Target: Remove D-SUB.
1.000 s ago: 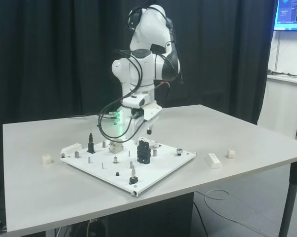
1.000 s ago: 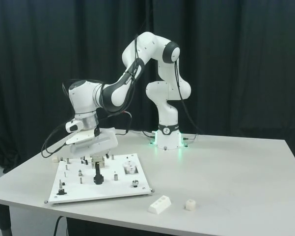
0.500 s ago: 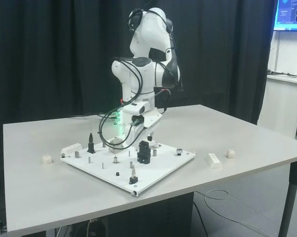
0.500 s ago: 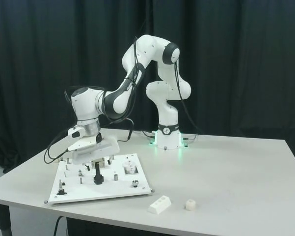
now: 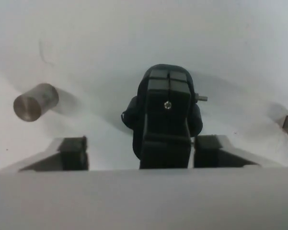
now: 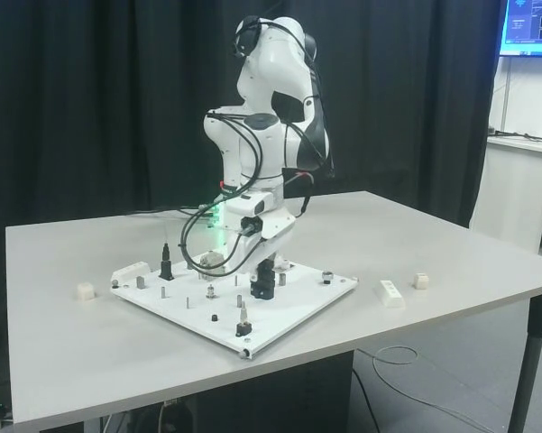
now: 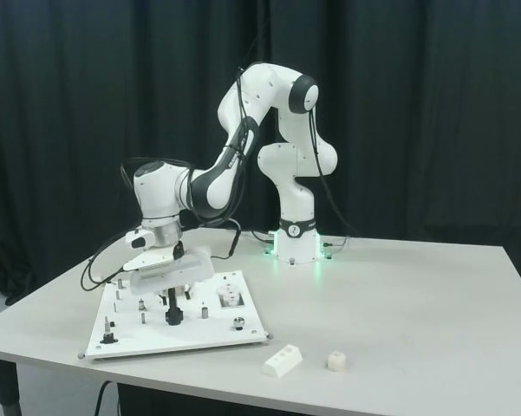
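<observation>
The grey surface fills the lower half of the first room view, carrying a flat white square task board at its centre. The white jointed robot arm bends down over that board. In the wrist view, the tall black D-SUB connector plug stands upright at frame centre, its long axis vertical, directly between the two black fingers, which are spread wide on either side and, as far as this angle shows, not yet touching it. A short grey metal peg sits at left.
</observation>
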